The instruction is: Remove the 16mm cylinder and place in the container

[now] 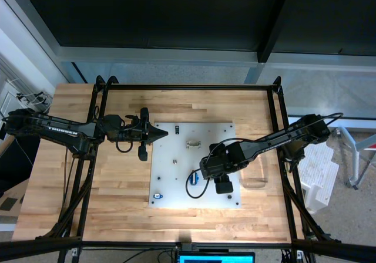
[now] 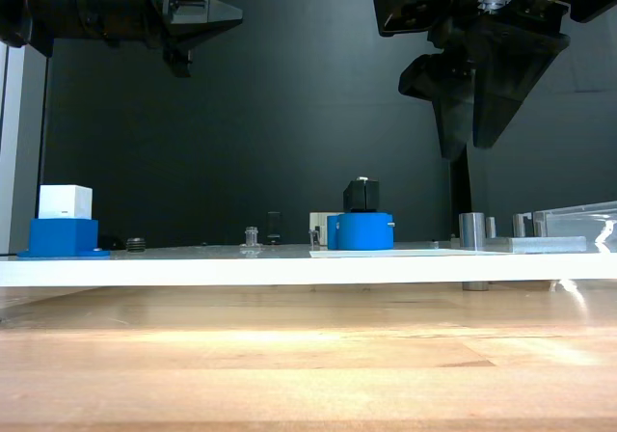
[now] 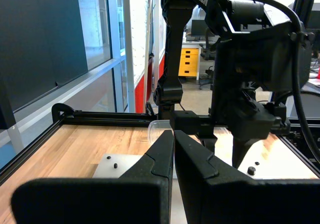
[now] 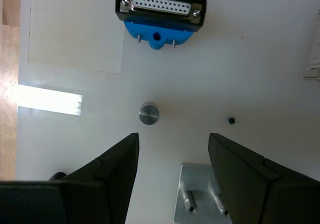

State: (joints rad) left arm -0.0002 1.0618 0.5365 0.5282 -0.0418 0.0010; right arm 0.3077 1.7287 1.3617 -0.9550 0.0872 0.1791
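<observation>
R tool (image 4: 173,136) & L tool (image 3: 173,134) bases cut off at edge; container (image 1: 262,184) partly behind R arm (image 1: 282,135).

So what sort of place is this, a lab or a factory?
Probably a robotics lab: a framed wooden table, a white task board, a yellow drawer cabinet beyond. The left claw, shut, hovers at the board's left edge; the right claw, open, hangs above the 16mm cylinder.

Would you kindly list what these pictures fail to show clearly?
High view: the open right gripper, hanging above it, hides the 16mm cylinder.
Low view: the frame edge cuts off the container.
Left wrist view: the shut left gripper, at the board's left edge, blocks the near board.
</observation>
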